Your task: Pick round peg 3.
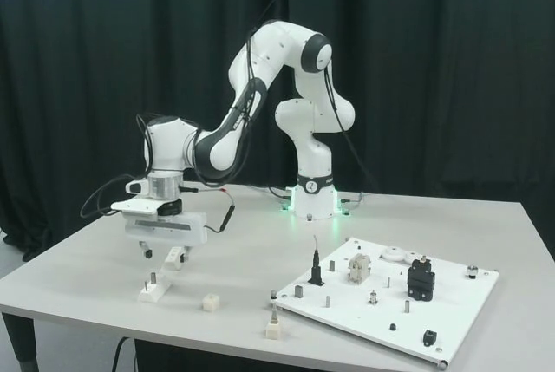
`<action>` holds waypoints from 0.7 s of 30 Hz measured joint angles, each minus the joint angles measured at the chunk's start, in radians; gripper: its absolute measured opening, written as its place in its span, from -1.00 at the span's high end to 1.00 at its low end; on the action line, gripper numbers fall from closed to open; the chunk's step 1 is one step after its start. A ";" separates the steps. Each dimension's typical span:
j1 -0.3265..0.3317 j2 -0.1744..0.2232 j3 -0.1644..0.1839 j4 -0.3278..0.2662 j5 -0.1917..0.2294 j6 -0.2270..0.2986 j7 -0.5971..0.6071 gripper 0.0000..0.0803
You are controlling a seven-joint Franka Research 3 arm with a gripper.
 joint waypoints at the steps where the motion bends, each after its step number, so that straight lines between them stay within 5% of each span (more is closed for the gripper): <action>1: -0.002 0.002 0.000 0.000 0.006 0.002 -0.015 -0.99; 21: -0.037 0.080 0.016 0.071 0.145 0.009 -0.153 -0.99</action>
